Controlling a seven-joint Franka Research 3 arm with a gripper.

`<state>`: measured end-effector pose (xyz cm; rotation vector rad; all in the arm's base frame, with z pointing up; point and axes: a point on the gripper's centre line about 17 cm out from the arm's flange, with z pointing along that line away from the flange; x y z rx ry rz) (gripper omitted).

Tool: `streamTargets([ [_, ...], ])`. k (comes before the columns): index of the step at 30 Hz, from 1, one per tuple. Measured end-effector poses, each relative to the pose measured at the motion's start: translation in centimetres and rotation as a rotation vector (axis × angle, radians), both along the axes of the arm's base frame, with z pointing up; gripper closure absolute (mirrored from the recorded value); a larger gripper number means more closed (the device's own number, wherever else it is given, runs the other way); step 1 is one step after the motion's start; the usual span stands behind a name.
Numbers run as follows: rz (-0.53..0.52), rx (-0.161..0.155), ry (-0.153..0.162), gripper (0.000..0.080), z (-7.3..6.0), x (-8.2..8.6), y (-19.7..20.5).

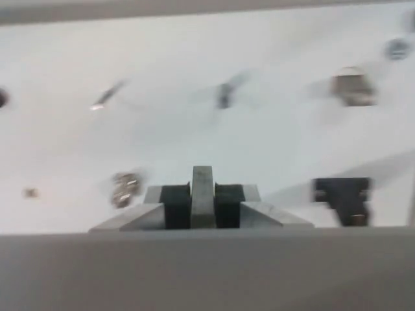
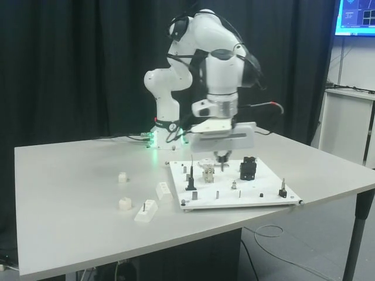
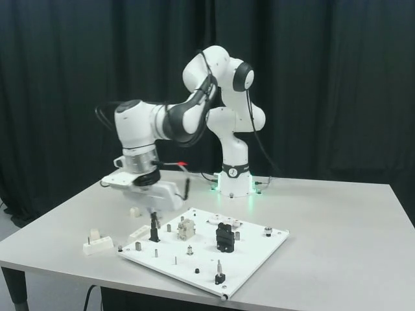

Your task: Insert square peg 2.

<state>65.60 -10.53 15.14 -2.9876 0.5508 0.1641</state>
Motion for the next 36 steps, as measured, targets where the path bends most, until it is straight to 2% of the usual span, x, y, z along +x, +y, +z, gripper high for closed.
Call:
streamTargets([
  [6,0.053,-0.005,-0.020,0.0728,0.2,0.8,4.0],
  [10,0.053,-0.012,-0.030,0.0728,0.0,1.0,6.2],
  [19,0.057,-0.039,-0.042,0.0728,-1.1,0.6,10.3],
  [26,0.054,-0.084,-0.047,0.0728,-2.1,0.0,12.2],
  [36,0.053,-0.144,-0.074,0.0728,-3.4,-0.6,13.5],
])
